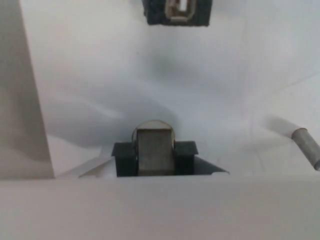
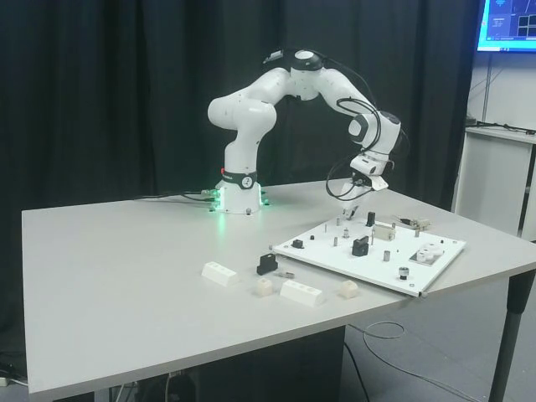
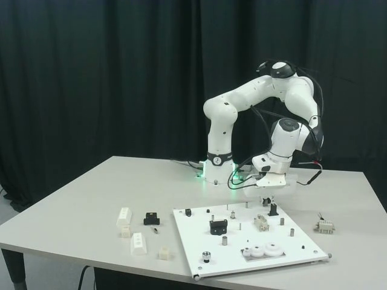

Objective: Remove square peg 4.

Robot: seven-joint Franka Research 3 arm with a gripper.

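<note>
We are looking across a grey table [image 2: 126, 251] hemmed by black curtains [image 3: 91, 72], with a lit screen [image 2: 508, 23] glowing in one corner of the room. A white board [image 3: 187, 241] studded with small parts is lying near the table's front edge. The white arm [image 2: 251, 105] is reaching over the board's far side, its gripper [image 3: 266, 194] hanging just above square peg 4 [image 1: 155, 150]. The grey peg is sitting upright in a black holder [image 1: 124, 157]. We cannot tell whether the gripper is spread or pressed together. A black socket [image 1: 156, 15] and a grey pin [image 1: 306, 146] are standing near the peg. White blocks [image 2: 301, 292] and a black clip [image 2: 266, 264] are lying off the board, well apart.
</note>
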